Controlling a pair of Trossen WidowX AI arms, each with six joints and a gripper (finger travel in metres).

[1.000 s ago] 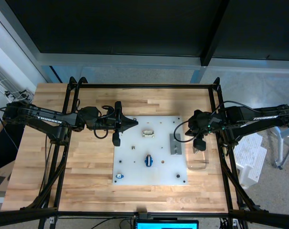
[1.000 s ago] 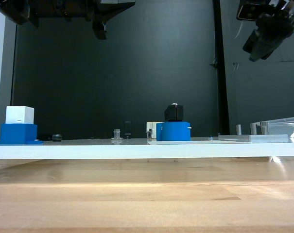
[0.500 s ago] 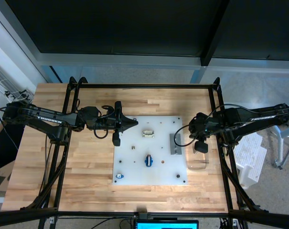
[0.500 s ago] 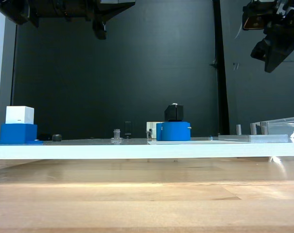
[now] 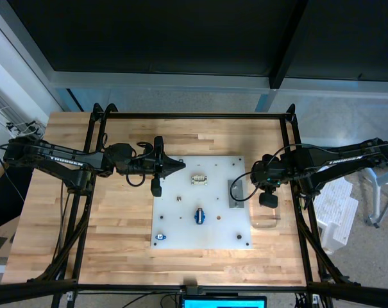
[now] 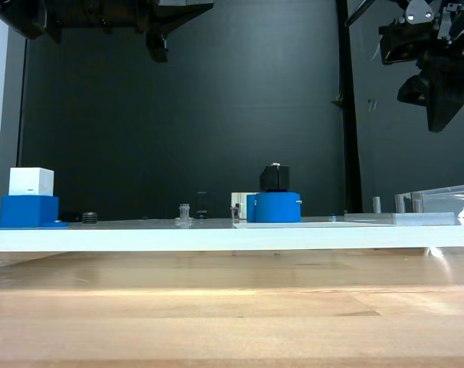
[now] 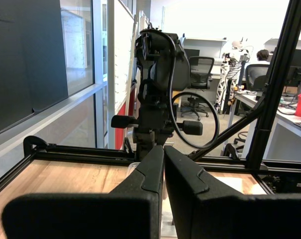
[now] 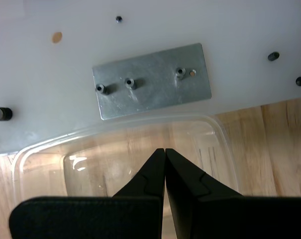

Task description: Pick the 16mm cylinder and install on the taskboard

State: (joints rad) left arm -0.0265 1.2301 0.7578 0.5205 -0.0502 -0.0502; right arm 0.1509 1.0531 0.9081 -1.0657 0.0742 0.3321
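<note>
Right pincer [image 8: 164, 150]: you see its two fingers pressed together at the tips, with nothing visible between them. It points downward and hangs high above the worktop [image 5: 117, 224].

Directly beneath its tips lies a clear plastic tray [image 8: 225, 149], set on the wood and touching the edge of the taskboard [image 8: 140, 30].

Just beyond the tips, past the tray's rim, you find the rectangular grey metal block [image 8: 150, 82] lying flat on the white plate. Three small pegs [image 8: 131, 82] stand on it. You cannot tell from these views where the 16mm cylinder is, nor whether one of those pegs is it.

Farther from this pincer, across the plate, stand the blue connector [image 5: 199, 216] and the beige connector [image 5: 198, 179]. They are apart from each other and from the block.

Farthest off is the left pincer [image 7: 163, 148]. It is held level and high over the plate's opposite edge, aimed toward the right arm, with its fingers likewise pressed together and carrying nothing.
</note>
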